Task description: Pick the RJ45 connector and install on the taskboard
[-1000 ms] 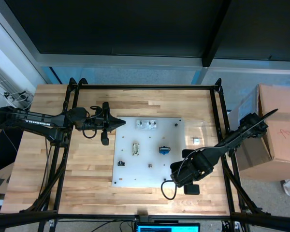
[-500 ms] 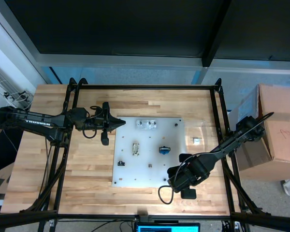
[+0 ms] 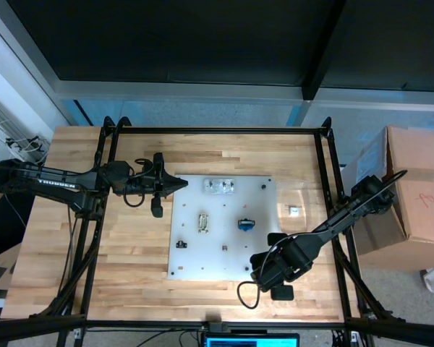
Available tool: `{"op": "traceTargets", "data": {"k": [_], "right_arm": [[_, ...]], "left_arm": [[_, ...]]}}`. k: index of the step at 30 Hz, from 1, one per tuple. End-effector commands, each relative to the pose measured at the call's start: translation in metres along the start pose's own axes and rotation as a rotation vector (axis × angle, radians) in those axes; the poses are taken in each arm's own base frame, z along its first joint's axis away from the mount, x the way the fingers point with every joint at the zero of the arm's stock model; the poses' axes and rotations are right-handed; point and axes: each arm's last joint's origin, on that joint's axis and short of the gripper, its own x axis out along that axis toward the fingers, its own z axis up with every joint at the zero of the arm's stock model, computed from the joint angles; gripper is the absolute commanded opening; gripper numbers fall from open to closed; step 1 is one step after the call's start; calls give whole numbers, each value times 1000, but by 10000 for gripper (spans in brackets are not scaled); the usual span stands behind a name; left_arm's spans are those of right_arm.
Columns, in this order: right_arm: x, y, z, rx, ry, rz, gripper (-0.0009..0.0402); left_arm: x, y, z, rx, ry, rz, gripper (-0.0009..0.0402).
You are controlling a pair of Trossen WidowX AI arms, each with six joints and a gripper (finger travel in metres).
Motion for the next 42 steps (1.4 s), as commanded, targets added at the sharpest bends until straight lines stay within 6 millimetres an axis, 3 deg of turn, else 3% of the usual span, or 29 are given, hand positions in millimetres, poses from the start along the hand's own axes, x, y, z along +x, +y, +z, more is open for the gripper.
{"op": "traceTargets", "data": {"k": [1, 17, 34, 42], "right_arm": [[4, -1, -1, -1, -2, -1, 0], [6, -1, -1, 2, 1, -2, 0], [-27, 2, 2, -11, -21, -18, 0], [-22, 8, 0, -30, -6, -38, 0]], "left_arm": [[0, 0, 0, 0, 0, 0, 0], [0, 0, 0, 0, 0, 0, 0], [0, 0, 0, 0, -1, 0, 0], [0, 0, 0, 0, -1, 0, 0]]}}
